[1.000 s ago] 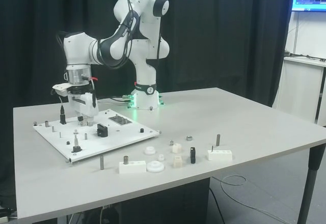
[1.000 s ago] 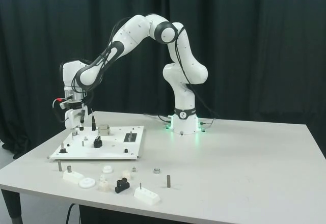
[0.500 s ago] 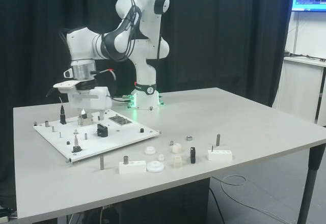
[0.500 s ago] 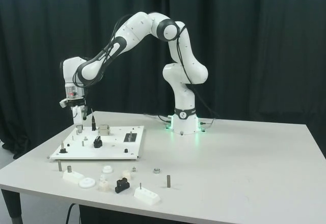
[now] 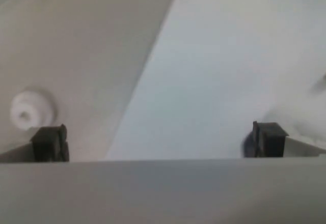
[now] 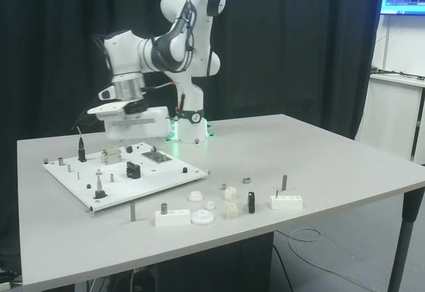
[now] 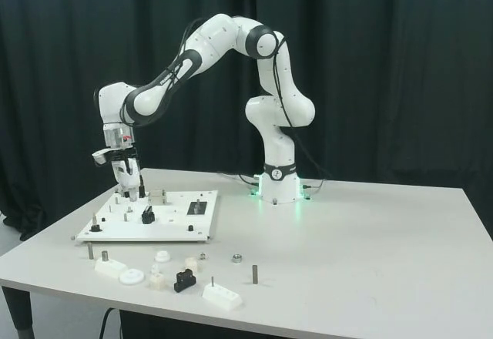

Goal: Pick BNC.

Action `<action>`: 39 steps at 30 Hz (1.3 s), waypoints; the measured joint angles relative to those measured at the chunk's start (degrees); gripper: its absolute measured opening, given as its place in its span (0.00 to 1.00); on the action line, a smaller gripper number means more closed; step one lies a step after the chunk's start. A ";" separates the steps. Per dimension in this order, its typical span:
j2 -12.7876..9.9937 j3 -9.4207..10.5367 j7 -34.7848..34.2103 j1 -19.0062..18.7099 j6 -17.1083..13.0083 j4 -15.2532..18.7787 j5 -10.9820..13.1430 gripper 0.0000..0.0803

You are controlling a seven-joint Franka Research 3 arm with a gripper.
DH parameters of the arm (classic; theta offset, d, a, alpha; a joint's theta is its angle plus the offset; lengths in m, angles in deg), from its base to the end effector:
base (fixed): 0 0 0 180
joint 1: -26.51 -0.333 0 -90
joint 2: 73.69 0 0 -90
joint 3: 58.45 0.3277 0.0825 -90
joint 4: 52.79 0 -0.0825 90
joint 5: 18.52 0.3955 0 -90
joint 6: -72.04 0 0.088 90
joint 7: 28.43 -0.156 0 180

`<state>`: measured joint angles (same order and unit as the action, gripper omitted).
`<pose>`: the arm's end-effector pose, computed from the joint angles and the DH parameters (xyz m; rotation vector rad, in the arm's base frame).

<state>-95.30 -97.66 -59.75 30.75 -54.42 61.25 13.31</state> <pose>0.4722 -0.3862 0.2627 -2.0229 2.1324 0.0287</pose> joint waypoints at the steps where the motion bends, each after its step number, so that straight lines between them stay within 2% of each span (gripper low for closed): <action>1: 0.09 0.01 0.00 -0.51 0.12 0.01 0.00 1.00; 13: 0.51 0.00 -0.02 -7.44 2.36 0.21 -0.34 1.00; 19: 0.61 -0.06 -0.02 -11.12 2.54 1.06 -1.79 1.00; 28: 1.92 -0.10 0.16 -16.56 2.26 3.48 -7.15 1.00; 39: 3.97 -0.07 2.11 -21.60 -0.60 6.43 -14.39 1.00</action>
<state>-91.33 -97.73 -57.65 9.15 -55.02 67.67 -1.08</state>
